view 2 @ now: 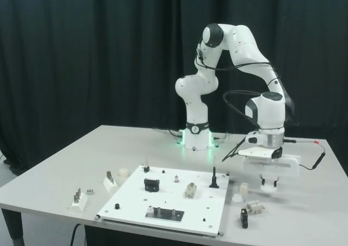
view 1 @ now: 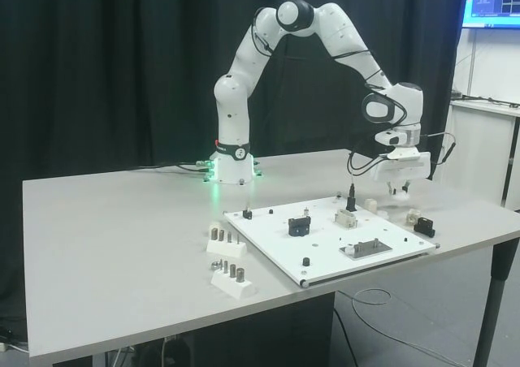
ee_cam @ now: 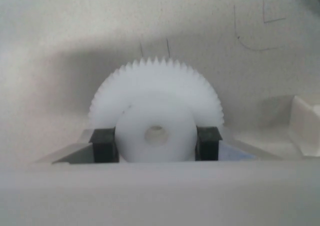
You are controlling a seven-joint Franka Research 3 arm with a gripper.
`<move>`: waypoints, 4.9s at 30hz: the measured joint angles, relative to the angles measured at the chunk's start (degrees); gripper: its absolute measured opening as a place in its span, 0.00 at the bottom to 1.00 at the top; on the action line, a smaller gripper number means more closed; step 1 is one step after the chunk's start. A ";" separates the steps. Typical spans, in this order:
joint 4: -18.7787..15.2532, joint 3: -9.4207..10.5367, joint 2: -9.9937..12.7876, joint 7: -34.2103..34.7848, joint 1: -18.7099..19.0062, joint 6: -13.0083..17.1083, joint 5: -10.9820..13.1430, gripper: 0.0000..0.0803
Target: Insert large gear.
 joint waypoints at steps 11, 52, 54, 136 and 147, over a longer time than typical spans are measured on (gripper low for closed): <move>0.10 -0.64 -0.04 0.00 -0.01 0.01 -0.05 0.42; 4.14 -9.08 -5.01 0.68 -0.12 -5.70 -3.00 0.42; 4.43 -9.78 -5.01 2.79 -0.12 -5.70 -3.00 0.42; 28.21 -11.98 12.58 16.93 -23.63 -13.60 2.71 0.41; 31.55 -8.00 15.00 15.99 -28.91 -15.56 2.73 0.41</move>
